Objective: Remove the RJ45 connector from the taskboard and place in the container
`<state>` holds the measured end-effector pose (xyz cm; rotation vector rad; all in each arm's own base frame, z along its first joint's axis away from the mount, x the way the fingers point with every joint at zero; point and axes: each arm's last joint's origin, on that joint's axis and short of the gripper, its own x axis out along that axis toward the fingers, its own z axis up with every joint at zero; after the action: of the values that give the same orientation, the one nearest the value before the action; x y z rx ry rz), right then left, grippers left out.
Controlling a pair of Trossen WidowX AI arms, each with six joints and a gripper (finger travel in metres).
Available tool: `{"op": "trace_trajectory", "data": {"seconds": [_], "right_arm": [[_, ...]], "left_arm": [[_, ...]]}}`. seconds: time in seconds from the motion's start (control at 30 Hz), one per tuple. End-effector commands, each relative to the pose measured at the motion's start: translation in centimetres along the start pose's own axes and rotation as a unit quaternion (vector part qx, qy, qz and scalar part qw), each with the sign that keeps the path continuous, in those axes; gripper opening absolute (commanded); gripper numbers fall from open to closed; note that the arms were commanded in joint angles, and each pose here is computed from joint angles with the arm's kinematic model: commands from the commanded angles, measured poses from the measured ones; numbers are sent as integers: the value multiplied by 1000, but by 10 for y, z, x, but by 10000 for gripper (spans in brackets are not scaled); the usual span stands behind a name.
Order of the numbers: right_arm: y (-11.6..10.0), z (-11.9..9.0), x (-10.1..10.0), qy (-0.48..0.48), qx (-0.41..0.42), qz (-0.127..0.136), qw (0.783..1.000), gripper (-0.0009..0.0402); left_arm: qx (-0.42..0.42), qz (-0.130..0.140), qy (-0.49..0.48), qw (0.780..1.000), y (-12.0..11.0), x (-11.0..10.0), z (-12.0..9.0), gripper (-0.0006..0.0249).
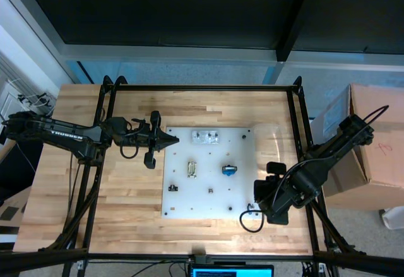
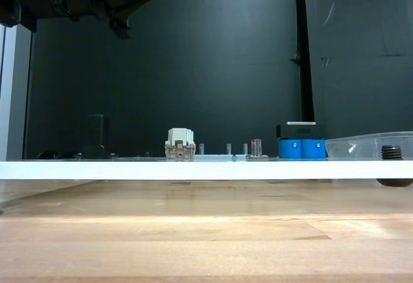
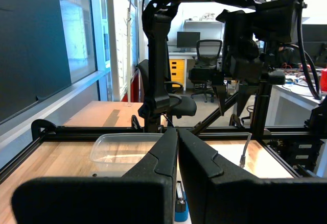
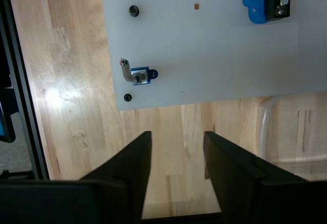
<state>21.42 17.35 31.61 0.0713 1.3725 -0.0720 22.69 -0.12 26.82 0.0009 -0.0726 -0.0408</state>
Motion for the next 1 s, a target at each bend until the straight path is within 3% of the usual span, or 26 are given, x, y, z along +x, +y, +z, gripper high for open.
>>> {"op": "trace_trajectory", "data": {"seconds": [0.03, 0.33, 1.0], "right_arm": [[3, 2, 5, 0, -2, -5, 1000, 189], [13, 7, 21, 14, -7, -19, 1000, 245], [30, 17, 52, 22, -12, -33, 999, 247]], "left_arm": [[0, 0, 0, 1000, 0, 0, 0, 0], [0, 0, 0, 1000, 0, 0, 0, 0], [0, 0, 0, 1000, 0, 0, 0, 0]]}}
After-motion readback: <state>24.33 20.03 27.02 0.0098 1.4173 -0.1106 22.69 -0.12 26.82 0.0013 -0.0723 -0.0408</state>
